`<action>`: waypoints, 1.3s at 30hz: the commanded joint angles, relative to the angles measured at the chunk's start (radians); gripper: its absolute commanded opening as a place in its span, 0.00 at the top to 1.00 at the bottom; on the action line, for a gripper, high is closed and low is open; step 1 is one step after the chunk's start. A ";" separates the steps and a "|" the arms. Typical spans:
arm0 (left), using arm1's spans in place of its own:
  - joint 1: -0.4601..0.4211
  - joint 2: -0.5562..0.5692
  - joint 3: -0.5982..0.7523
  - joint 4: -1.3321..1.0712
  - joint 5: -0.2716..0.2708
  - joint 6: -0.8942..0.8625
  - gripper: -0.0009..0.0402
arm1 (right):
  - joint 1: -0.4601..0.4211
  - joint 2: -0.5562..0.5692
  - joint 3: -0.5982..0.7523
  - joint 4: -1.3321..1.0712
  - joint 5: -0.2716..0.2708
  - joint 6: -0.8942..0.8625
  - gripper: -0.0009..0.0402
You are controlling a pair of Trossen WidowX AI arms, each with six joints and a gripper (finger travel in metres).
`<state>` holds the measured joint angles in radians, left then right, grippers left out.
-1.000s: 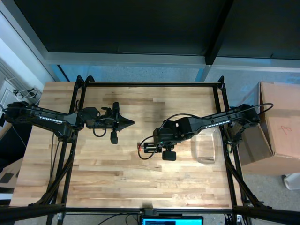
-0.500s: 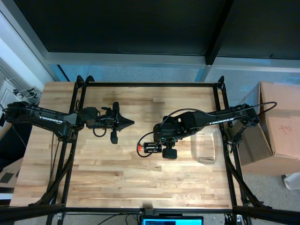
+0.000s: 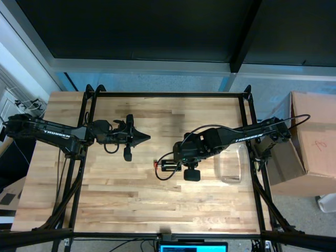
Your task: Remove the USB-C connector from the USB-C receptacle and place in the container
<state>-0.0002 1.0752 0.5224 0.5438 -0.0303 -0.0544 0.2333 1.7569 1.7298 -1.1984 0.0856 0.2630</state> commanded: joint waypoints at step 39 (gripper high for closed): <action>0.000 0.000 0.000 0.000 0.000 0.000 0.98 | 0.004 -0.374 -0.491 0.023 0.000 0.070 0.98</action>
<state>-0.0002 1.0752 0.5224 0.5438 -0.0303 -0.0544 0.2375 1.3811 1.2427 -1.1816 0.0860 0.3347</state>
